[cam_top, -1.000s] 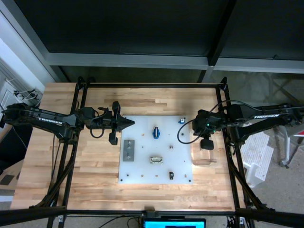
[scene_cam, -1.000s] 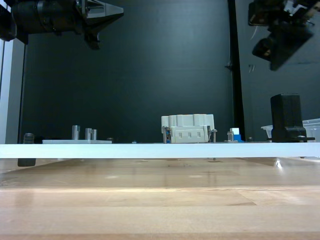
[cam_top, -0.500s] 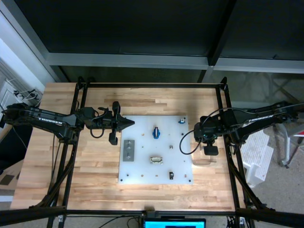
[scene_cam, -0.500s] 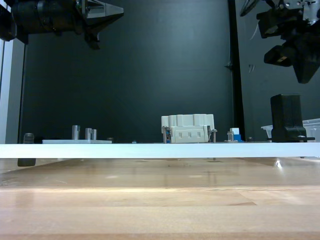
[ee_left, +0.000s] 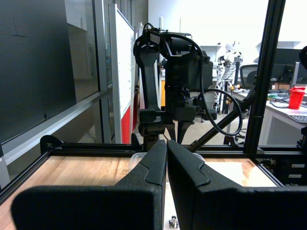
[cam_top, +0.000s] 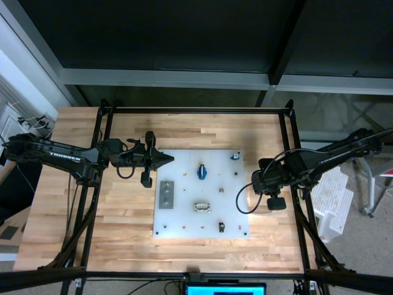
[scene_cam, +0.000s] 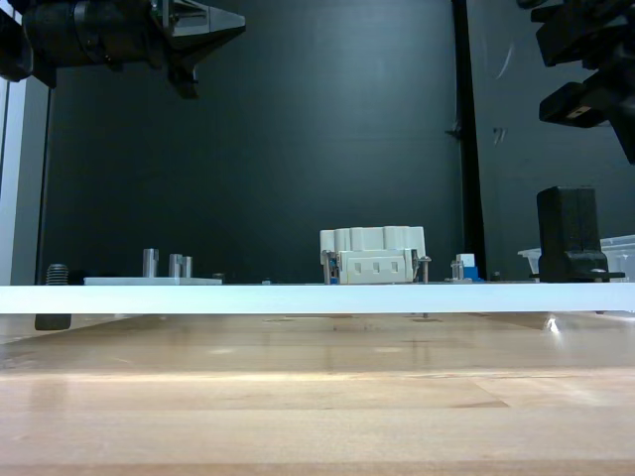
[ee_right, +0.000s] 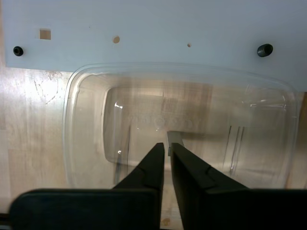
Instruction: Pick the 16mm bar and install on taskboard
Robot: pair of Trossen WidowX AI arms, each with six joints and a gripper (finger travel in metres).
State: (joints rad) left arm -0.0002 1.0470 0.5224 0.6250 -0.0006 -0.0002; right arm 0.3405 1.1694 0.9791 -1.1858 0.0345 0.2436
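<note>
Left gripper above board left edge, fingers closed, empty. Right gripper right of board over clear tray, fingers closed; bar lying in tray.

2 claws, 1 taskboard, 1 clear tub

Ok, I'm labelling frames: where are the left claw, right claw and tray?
left claw (cam_top: pixel 171 158): high view, its tip, above the far left corner of the board (cam_top: pixel 184 227).
tray (ee_right: pixel 182 64): right wrist view, rim.
right claw (ee_right: pixel 168 144): right wrist view, its front end, over the tray.
</note>
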